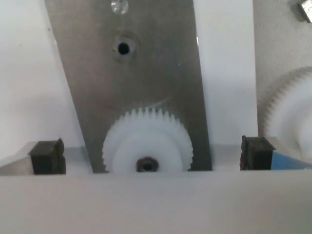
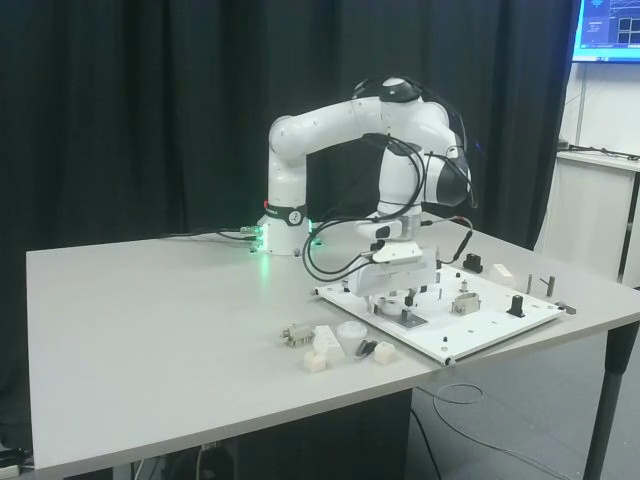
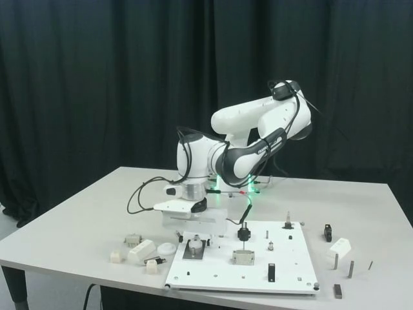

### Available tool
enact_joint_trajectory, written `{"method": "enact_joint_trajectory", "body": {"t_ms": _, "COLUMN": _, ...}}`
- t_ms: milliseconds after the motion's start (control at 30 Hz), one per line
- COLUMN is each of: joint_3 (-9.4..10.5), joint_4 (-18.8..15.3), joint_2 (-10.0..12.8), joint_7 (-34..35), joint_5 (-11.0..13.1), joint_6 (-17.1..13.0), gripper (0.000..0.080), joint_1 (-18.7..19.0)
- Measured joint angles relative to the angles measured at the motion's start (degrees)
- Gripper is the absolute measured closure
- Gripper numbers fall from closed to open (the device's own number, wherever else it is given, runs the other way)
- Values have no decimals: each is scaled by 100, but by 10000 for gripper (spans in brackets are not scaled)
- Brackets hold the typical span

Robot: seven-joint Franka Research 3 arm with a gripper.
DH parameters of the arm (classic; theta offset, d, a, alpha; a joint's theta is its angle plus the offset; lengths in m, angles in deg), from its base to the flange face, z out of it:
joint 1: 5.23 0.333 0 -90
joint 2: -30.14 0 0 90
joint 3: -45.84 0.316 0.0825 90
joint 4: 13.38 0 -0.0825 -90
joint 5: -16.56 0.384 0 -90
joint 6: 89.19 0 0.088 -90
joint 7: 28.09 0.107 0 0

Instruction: Remove medium gear.

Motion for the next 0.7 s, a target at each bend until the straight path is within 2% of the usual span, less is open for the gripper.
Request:
{"method": "enact_joint_trajectory", "body": {"t_ms": 633, "joint_3": 81, "joint_4": 0, "joint_2": -2, "joint_7": 69, "joint_5": 16, "joint_6": -51, "gripper": 3, "joint_1": -9}}
{"method": "enact_joint_trajectory", "body": {"t_ms": 667, "joint_3": 83, "joint_4": 0, "joint_2": -2, "joint_7": 75, "joint_5": 16, "joint_6": -51, "gripper": 104, "joint_1": -11}}
{"method": "enact_joint_trajectory", "body": {"t_ms": 700, "joint_3": 85, "joint_4": 0, "joint_2": -2, "joint_7": 83, "joint_5": 16, "joint_6": -51, "gripper": 104, "joint_1": -13}}
